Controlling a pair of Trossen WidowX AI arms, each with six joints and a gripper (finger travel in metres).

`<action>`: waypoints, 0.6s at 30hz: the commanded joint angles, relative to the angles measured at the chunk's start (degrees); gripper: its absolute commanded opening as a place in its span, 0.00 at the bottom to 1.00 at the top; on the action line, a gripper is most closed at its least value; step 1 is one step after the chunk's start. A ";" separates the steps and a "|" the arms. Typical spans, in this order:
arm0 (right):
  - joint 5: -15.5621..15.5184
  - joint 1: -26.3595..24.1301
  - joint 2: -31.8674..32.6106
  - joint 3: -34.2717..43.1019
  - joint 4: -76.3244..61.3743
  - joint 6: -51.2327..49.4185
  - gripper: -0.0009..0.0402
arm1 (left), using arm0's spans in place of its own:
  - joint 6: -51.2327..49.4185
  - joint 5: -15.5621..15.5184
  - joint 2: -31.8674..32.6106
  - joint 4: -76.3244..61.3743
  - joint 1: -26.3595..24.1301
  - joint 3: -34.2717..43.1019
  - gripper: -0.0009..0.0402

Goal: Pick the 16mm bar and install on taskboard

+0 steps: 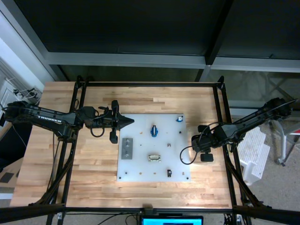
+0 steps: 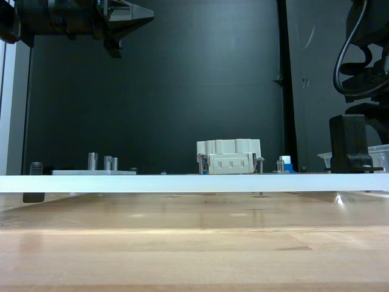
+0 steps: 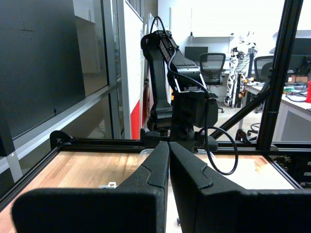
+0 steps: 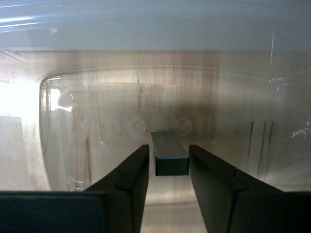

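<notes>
The 16mm bar [image 4: 171,158], a short dark block, lies in a clear plastic bin [image 4: 92,102] off the right edge of the white taskboard [image 1: 140,169]. My right gripper [image 4: 167,148] reaches down into that bin and stands open. Its fingers [image 4: 133,170] straddle the bar, with a thin gap showing on one side. The high view places the right gripper [image 1: 206,157] just right of the board. High over the board's far left corner, my left gripper [image 1: 130,121] points right. It is shut and holds nothing [image 3: 169,143].
On the board stand a grey block with pegs [image 1: 127,147], a blue part [image 1: 154,131] and a beige connector [image 2: 228,156]. A black frame [image 1: 220,93] rings the wooden table. The right arm's cable [image 1: 187,154] loops over the board's right edge.
</notes>
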 commanded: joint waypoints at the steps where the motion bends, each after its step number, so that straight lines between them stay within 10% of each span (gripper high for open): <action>1: 0.00 0.00 0.00 0.07 0.02 0.07 0.19 | 0.02 0.02 0.00 0.00 0.00 0.02 0.02; 18: -0.07 0.00 -0.26 2.10 -2.19 0.26 0.02 | 0.02 0.02 0.00 0.00 0.02 0.02 0.02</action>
